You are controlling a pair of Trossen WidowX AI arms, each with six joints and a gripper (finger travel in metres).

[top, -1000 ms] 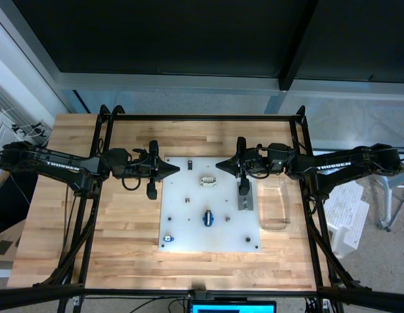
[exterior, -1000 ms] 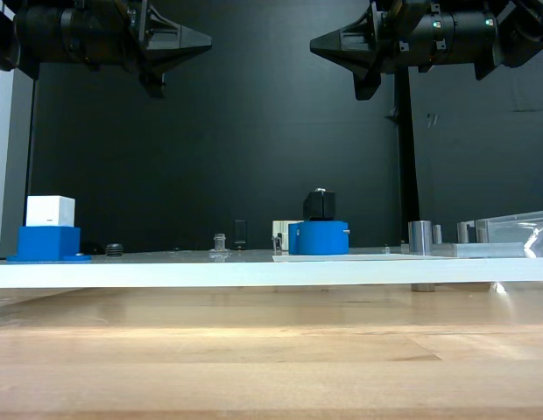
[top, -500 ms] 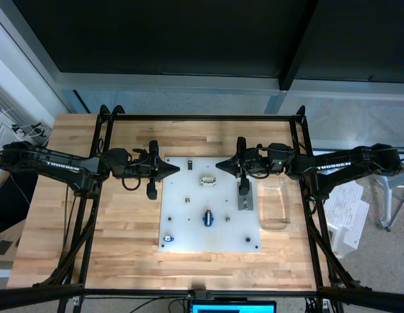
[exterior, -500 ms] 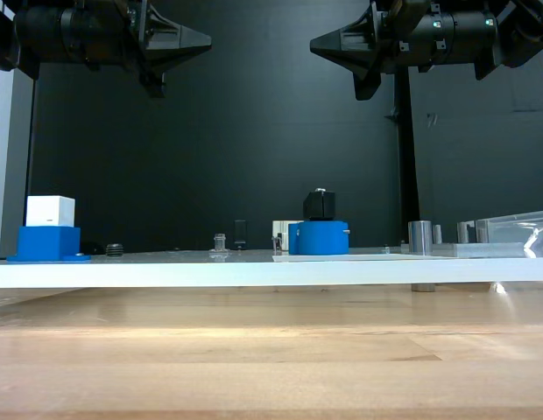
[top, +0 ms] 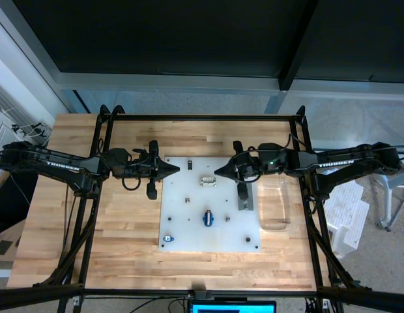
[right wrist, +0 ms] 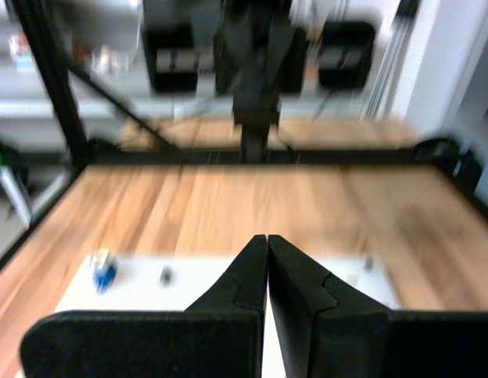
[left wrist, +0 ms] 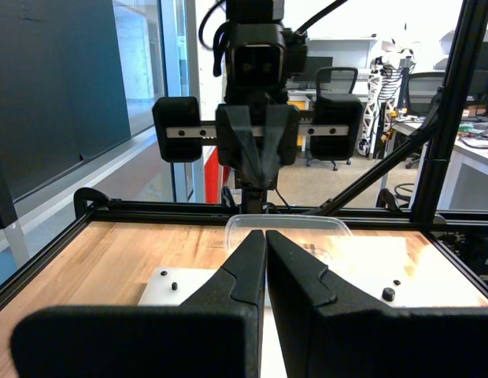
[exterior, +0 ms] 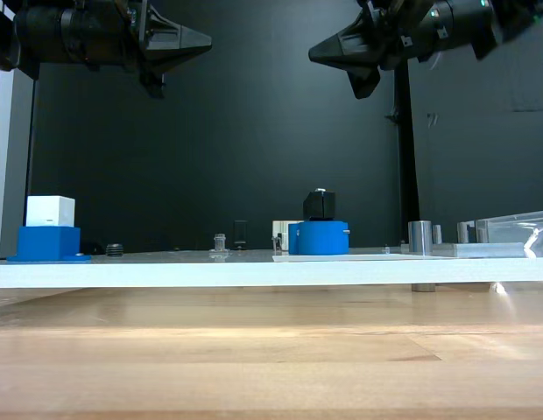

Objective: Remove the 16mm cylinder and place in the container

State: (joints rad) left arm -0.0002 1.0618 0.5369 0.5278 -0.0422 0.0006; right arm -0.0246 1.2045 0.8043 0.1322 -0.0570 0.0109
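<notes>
We found the left pincer [top: 178,169] hanging high over the left edge of the flat white plastic board [top: 189,231], its fingers [left wrist: 245,264] pressed tip to tip with nothing between them. The right pincer [top: 216,173] faced it across an open gap above the board's far part, nose tilted slightly down; its fingers [right wrist: 250,268] also met on nothing.

The 16mm cylinder [exterior: 419,237], a short silvery-grey metal round peg, stood upright on the board, well below the right pincer and nearer to us than its tip; from above we could make it out only as a small grey spot. The clear plastic rectangular container [top: 275,227] lay behind the right pincer's tip, under its arm, just beside the board's right edge. The low view cut the container off at the side, and from the left wrist only part of its rim [left wrist: 287,220] showed past the left pincer. The grey rectangular metal block [top: 246,202] sat between the right pincer's tip and the container; we could not tell how many thin pegs it carried.

The low view cropped both arms at the top. A wide band of free air lay between each pincer and the blue round part with a black top [exterior: 322,234]. The black metal frame rails [top: 202,118] bounded the light wooden table [top: 111,228] on its far edge and both sides.
</notes>
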